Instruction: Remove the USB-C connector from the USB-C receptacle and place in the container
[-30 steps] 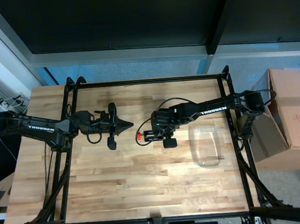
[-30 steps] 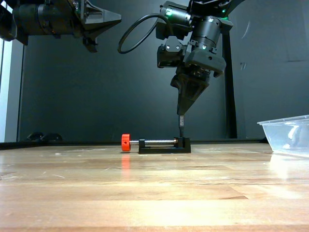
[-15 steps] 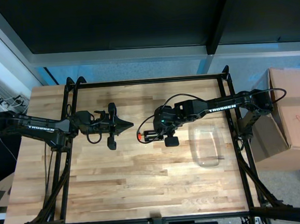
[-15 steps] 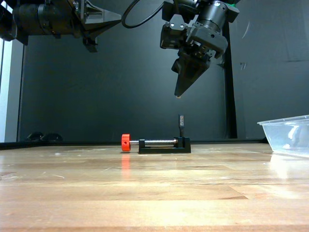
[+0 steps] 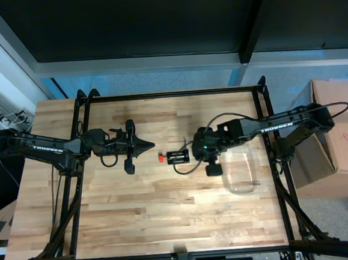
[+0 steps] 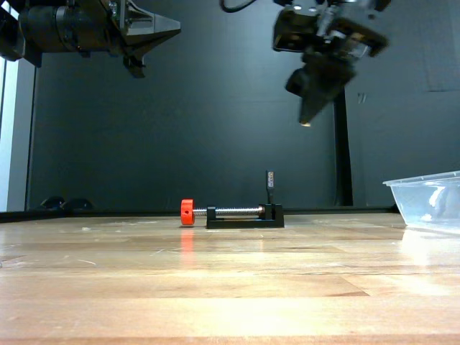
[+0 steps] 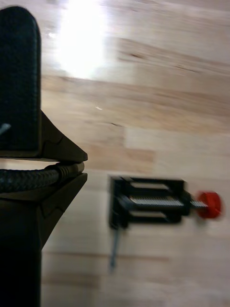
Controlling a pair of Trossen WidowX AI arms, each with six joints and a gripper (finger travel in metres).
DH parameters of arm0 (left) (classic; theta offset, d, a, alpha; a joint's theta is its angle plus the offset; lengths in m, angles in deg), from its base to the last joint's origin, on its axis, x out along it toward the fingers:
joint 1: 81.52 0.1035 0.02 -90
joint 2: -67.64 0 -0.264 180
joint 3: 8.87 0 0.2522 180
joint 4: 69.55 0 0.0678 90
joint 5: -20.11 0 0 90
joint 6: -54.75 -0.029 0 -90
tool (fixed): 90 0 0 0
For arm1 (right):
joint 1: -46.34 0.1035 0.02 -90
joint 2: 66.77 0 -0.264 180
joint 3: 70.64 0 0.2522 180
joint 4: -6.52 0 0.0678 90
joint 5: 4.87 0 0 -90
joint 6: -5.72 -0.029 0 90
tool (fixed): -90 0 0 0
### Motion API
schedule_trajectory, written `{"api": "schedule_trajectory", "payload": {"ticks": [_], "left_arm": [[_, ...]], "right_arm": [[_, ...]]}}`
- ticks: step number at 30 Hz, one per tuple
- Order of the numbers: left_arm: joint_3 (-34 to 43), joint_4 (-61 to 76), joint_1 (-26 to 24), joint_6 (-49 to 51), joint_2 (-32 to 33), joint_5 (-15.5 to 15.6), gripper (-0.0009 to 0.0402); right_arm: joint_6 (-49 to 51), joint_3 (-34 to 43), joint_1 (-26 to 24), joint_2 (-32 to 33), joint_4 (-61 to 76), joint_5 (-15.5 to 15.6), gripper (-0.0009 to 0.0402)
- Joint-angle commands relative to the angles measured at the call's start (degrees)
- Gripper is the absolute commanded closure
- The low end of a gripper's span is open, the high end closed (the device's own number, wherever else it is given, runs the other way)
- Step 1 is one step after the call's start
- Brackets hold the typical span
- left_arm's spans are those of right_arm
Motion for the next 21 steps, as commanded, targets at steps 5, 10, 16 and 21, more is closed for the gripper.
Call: {"api": "schedule_trajectory", "payload": {"ticks": [5, 10, 16, 21], "left_arm": [[0.0, 0.6, 0.0, 0.0, 0.1, 0.0, 0.0393], [0.0, 1.4, 0.0, 0.0, 0.1, 0.0, 0.0393], [0.0, 1.5, 0.0, 0.0, 0.1, 0.0, 0.0393], [0.0, 1.5, 0.0, 0.0, 0.1, 0.0, 0.0393]], "right_arm": [[-5.6, -8.0, 5.1, -7.7, 0.5, -0.2, 0.0393], [-12.0, -13.6, 8.6, -13.2, 2.2, -0.2, 0.0393], [-20.9, -20.5, 13.0, -18.8, 4.5, -0.1, 0.0393], [-24.7, -24.3, 16.3, -20.1, 5.6, -0.1, 0.0389]]}}
